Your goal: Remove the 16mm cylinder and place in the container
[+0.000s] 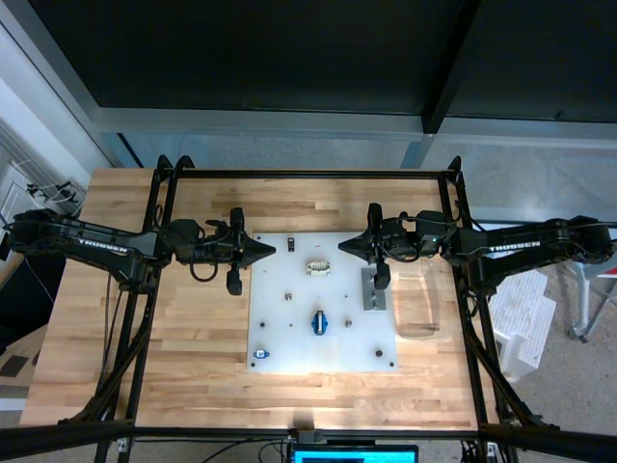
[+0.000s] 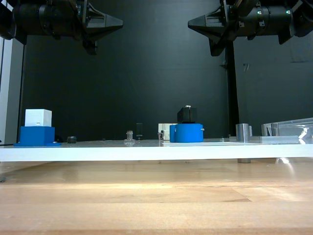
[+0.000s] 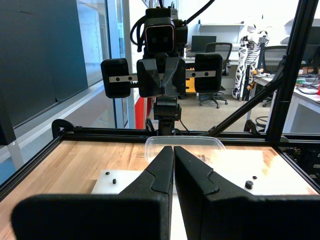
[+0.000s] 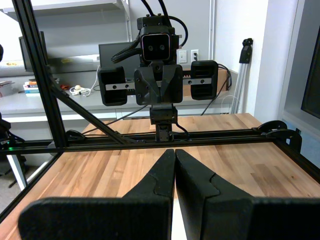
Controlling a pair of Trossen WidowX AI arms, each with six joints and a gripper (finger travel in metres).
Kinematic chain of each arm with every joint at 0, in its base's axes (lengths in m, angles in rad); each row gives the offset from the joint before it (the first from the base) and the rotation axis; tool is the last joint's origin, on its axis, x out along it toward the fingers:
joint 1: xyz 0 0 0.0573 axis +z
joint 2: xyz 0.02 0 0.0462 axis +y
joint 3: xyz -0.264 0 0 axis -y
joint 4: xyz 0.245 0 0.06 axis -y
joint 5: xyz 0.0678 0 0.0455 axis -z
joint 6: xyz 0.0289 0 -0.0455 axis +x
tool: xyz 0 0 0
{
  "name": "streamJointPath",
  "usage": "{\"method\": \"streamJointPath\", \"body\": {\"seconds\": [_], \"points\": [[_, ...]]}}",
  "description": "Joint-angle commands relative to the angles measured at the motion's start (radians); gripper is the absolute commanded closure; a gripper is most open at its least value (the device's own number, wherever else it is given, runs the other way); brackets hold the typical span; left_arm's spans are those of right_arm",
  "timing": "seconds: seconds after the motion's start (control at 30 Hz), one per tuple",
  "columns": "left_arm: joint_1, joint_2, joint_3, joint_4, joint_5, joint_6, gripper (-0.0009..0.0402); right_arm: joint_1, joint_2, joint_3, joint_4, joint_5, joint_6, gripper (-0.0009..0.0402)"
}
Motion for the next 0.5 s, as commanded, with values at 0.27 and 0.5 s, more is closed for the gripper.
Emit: {"method": "streamJointPath", "body": {"seconds": [0.27, 0.5], "points": [[0.000, 0.000, 0.000, 0.000, 0.000, 0.000, 0.0393, 0.000, 0.000, 0.000, 0.000, 0.000, 0.000, 0.0393], [0.000, 0.000, 0.000, 0.000, 0.000, 0.000, 0.0393, 0.000, 0.000, 0.000, 0.001, 0.000, 0.000, 0.0393]]}}
